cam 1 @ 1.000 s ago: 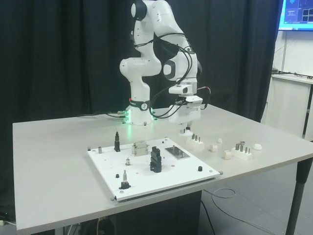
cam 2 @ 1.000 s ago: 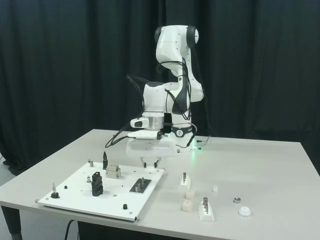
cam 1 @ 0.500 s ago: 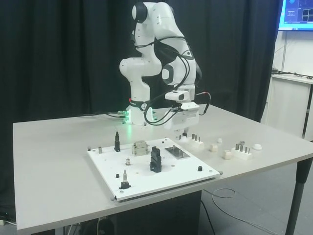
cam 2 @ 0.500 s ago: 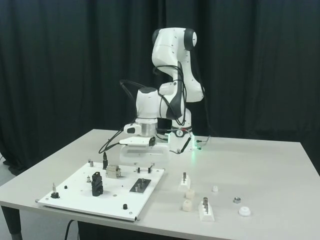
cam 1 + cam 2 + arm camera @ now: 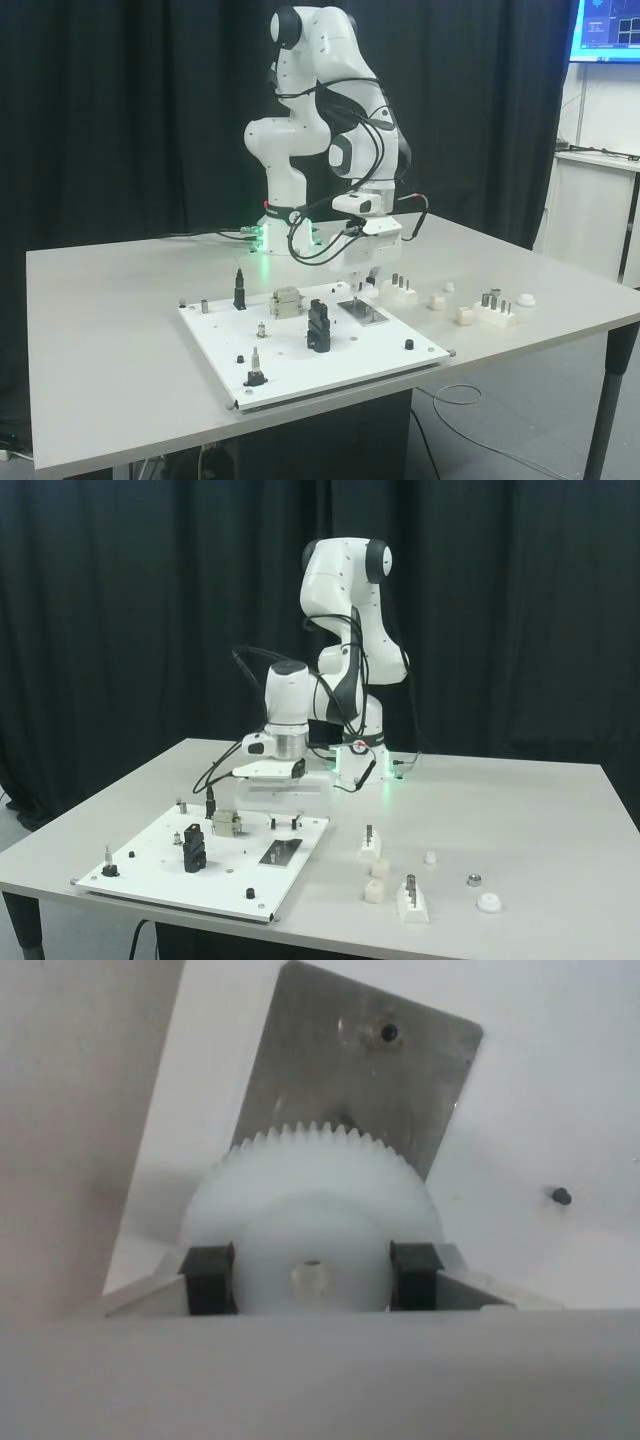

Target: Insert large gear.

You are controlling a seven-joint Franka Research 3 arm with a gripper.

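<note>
Clamped on the hub of the large gear (image 5: 313,1225), the gripper (image 5: 312,1278) has its two black pads (image 5: 209,1280) pressed against either side, so the jaws stand only as far apart as the hub is wide. From the wrist view the white toothed wheel hangs over the grey metal plate (image 5: 360,1070), apart from it, its teeth overlapping the plate's near edge. The gear hides much of the plate, and the peg it would sit on is hard to make out; only a small black hole shows near the plate's far end. The lower part of that view is blocked by the gripper's own body.

From the room, the gear itself cannot be made out: the gripper (image 5: 356,282) is too small there and its fingers (image 5: 283,823) show only as short dark stubs above the white board (image 5: 150,880). The plate (image 5: 281,851) lies on the board just below them. Also on the board stand a black block (image 5: 318,326), a small grey fixture (image 5: 286,303) and several upright posts (image 5: 239,288). On the grey worktop (image 5: 110,340) beside the board sit small white holders (image 5: 411,900) and a white ring (image 5: 488,903), well apart from the gripper. Cables loop from the white arm (image 5: 340,610) down to the wrist.
</note>
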